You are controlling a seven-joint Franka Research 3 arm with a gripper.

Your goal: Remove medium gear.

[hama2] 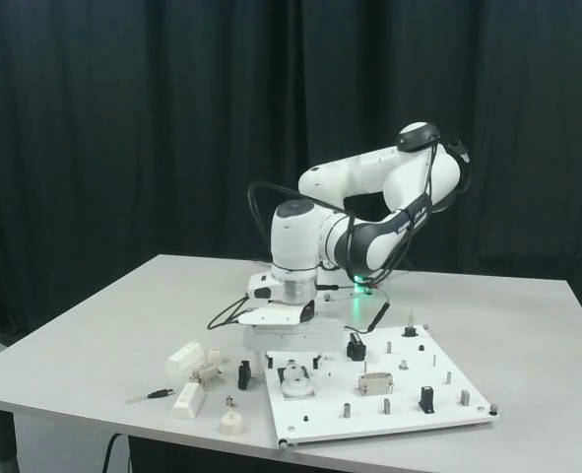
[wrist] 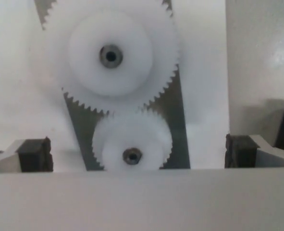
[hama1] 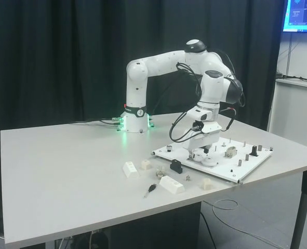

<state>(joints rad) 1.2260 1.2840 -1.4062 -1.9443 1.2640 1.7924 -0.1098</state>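
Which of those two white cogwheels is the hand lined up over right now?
The smaller gear. In the wrist view it sits between the two black fingertips of the open hand, while the bigger gear meshing with it lies farther off.

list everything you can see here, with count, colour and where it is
large gear: 1, white, on the board, teeth meshed with the smaller gear
smaller gear: 1, white, between the fingertips in the wrist view
board: 1, white, on the table's near edge, carrying pegs and small fittings
loose blocks: several, white, on the table beside the board
table: 1, grey
curtain: black, behind the table
arm: 1, white, base lit green
gripper: 1, black pads, open, over the gears
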